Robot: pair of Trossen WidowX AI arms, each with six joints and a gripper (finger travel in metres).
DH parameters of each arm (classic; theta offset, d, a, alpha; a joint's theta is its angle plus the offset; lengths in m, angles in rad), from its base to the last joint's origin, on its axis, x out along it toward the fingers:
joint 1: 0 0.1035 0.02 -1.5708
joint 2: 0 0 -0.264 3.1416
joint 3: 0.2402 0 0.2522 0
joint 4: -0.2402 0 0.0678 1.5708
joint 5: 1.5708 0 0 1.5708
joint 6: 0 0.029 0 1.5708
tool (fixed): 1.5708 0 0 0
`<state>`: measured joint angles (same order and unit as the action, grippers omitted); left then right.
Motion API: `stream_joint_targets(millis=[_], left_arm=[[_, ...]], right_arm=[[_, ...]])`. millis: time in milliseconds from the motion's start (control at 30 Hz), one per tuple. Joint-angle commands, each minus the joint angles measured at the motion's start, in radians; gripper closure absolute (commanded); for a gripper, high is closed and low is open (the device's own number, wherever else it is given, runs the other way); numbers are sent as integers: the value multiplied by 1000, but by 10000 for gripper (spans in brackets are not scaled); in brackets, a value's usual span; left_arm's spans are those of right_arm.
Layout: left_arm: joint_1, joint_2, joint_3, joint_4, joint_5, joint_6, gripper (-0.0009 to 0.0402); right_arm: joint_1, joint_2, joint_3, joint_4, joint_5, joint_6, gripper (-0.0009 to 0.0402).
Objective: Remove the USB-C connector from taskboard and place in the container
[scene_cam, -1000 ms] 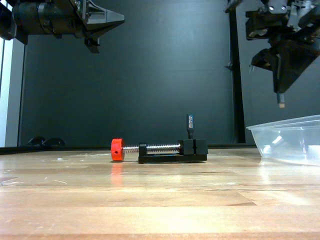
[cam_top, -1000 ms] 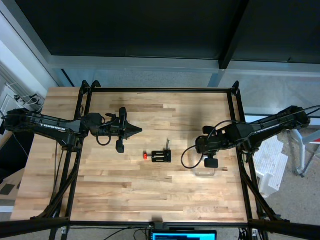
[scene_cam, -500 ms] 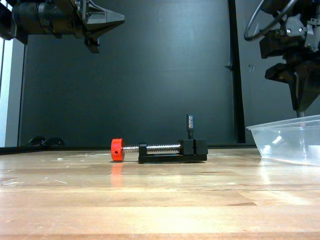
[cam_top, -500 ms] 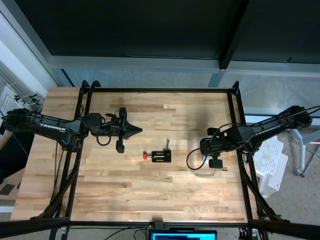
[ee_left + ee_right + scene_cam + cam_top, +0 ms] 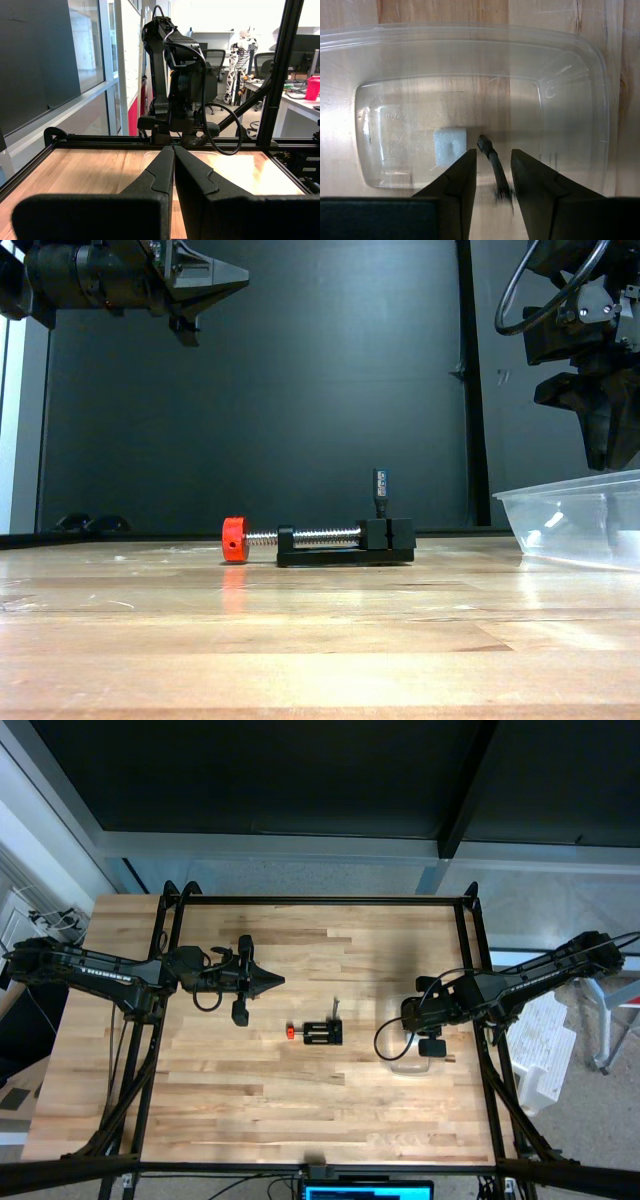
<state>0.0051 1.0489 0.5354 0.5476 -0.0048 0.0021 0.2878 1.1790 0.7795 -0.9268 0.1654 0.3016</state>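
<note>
Right claw [image 5: 491, 151]: 1 of 2, over container [image 5: 470, 31] at worktop [image 5: 300, 1120] right edge, fingers [image 5: 457, 177] parted, clamping nothing.
USB-C connector [image 5: 492, 162]: 1, in the gap between them, beside 1 white block [image 5: 450, 146].
Left claw [image 5: 173, 150]: closed, empty, high over left side.
Taskboard [image 5: 322, 1033]: 1, mid-worktop.

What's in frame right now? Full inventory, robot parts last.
Light wooden table: one, pale wood, under everything.
Small black block taskboard with red-orange knob: one, table centre.
Clear oblong plastic container: one, colourless, right of the taskboard.
Small white squarish piece: one, on the container floor.
Slim dark USB-C connector: one, over the container floor, beside the white piece.
Left gripper: one, black, shut, high over the table's left.
Right gripper: one, black, open, above the container, fingers either side of the connector.
</note>
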Motion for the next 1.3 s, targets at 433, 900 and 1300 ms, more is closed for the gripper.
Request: stream_joint_targets(millis=[433,900,1300], left_arm=[[0,0,0,0,0,0,393],[0,0,0,0,0,0,393],[0,0,0,0,0,0,393]], right_arm=[[3,1,102,-40,-8,4,245],[-24,-15,180,19,1,-15,264],[-147,-22,192,462,-12,-156,386]])
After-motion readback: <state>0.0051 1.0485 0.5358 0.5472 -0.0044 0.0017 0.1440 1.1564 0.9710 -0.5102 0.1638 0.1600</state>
